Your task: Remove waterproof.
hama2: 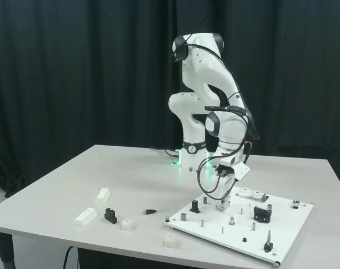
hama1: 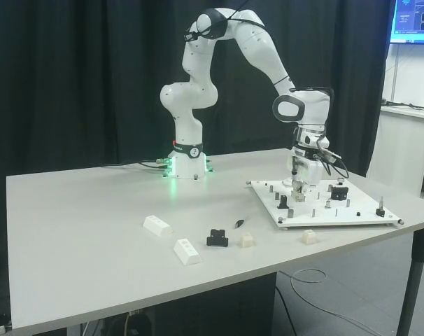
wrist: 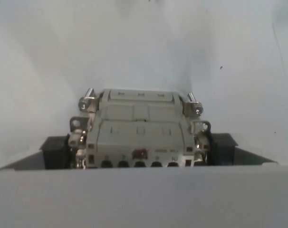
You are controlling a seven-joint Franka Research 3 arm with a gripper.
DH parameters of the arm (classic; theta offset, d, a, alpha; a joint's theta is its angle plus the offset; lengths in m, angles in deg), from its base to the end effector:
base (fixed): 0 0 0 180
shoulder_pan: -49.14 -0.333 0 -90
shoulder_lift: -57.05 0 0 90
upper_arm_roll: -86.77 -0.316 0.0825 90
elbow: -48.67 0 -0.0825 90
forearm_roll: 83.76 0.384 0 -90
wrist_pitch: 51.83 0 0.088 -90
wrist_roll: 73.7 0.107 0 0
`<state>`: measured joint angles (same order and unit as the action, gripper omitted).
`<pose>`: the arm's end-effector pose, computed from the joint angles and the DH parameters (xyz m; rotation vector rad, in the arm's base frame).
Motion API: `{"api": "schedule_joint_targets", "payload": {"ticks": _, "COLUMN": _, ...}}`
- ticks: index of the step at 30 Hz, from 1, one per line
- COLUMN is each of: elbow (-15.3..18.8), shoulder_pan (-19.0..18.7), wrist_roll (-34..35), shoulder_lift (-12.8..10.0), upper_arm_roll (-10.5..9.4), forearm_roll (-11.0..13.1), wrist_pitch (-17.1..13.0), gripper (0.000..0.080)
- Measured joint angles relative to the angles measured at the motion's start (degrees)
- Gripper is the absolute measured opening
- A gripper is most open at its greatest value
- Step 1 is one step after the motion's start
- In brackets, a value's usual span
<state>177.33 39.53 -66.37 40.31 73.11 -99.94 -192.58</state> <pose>0.4916 0.2133 0.2332 2.9326 0.7426 -0.0547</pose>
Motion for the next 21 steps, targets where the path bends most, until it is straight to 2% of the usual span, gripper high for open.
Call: {"api": "schedule_joint_targets", "payload": {"ticks": 21, "elbow": -0.3, "shoulder_pan": 0.0, "wrist_roll": 0.0, "shoulder_lift": 0.1, "upper_arm_roll": -0.10, "forearm_roll": 0.0, "wrist_pitch": 0.6, "gripper": 0.0620}}
